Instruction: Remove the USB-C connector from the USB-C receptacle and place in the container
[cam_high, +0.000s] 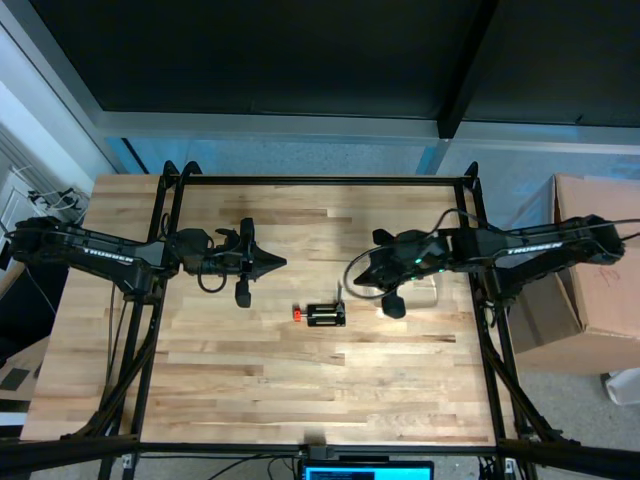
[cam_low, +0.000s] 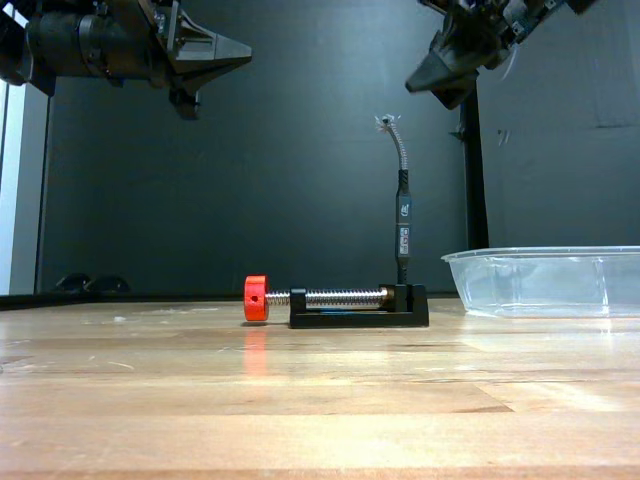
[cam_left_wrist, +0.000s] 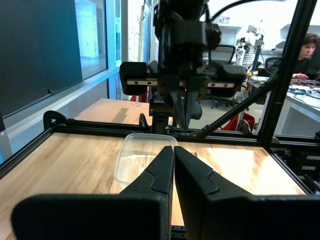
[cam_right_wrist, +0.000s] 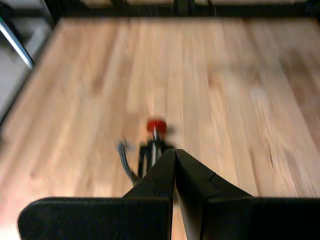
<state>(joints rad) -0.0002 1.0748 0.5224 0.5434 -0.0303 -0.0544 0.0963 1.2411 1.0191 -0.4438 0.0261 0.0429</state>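
Low view: USB-C connector (cam_low: 403, 225) stands upright, plugged down into the USB-C receptacle at the end of a small black vise (cam_low: 358, 306) w/ red knob (cam_low: 256, 298). The receptacle itself is too small to make out. A short cable stub curls up off the connector's top. Connector looks fully seated and nothing is touching it.

The vise prob. pins the receptacle so that a straight upward pull won't drag the whole fixture along. Container (cam_low: 545, 282), clear plastic, sits on the table (cam_low: 300, 400) just to the vise's right, on the right arm's side, so I'd guess a short carry once the plug is out.

Left gripper (cam_low: 240, 48) hangs high over the table's left part, well apart from the vise. Its wrist view shows the fingers pressed together w/ nothing between.

Right gripper (cam_low: 415, 80) also hangs high, above and a bit right of the cable stub, tilted down toward it. Its fingers are together too and empty. It would have to spread them before grabbing the plug.

Count:
- 2 grippers
- 1 connector
- 1 vise
- 1 knob
- 1 container
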